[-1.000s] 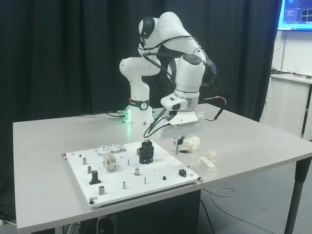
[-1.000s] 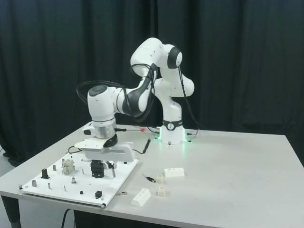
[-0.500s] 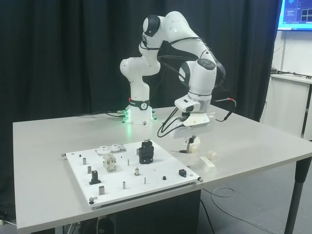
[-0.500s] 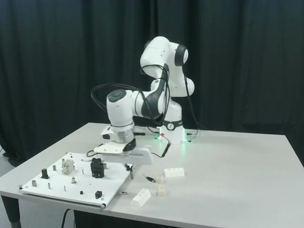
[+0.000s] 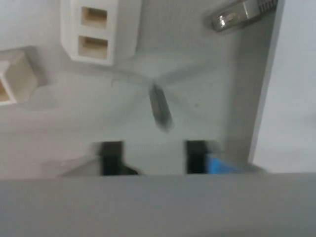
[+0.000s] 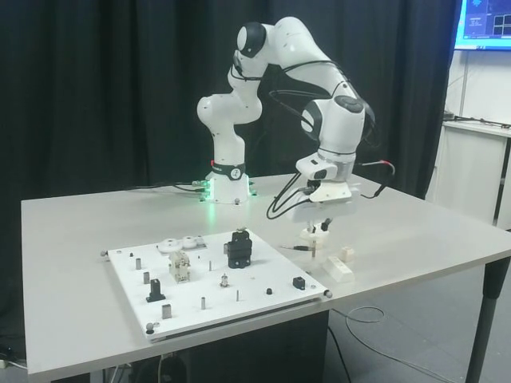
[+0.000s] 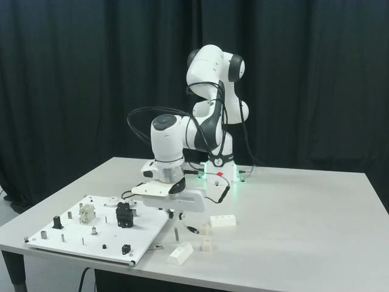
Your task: Place square peg 2.
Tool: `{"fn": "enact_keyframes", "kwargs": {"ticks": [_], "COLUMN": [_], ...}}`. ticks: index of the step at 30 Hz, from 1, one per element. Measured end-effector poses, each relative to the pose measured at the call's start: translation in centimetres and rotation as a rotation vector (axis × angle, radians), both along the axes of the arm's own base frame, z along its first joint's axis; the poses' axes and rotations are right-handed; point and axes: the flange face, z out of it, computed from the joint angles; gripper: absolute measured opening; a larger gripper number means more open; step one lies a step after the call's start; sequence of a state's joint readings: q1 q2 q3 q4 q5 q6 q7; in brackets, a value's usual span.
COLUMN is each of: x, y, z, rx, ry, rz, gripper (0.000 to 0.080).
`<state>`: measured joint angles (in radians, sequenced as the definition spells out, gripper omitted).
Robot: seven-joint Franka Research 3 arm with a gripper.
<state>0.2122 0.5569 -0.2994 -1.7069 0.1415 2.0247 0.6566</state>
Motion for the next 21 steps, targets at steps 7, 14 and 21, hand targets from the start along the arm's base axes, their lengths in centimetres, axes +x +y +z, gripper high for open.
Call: {"fn": "enact_keyframes", "kwargs": {"ticks": [7, 14, 21], "x": [-0.22, -0.49, -0.65], "y": [0.53, 0.86, 1.08], "z": [0.13, 0.29, 0.35], "rx": [-0.016, -0.028, -0.028], "ry": [0.001, -0.001, -0.003], "rz": [0.004, 0.009, 0.012], "gripper": [0.0600, 0.0755, 0.0755]}}
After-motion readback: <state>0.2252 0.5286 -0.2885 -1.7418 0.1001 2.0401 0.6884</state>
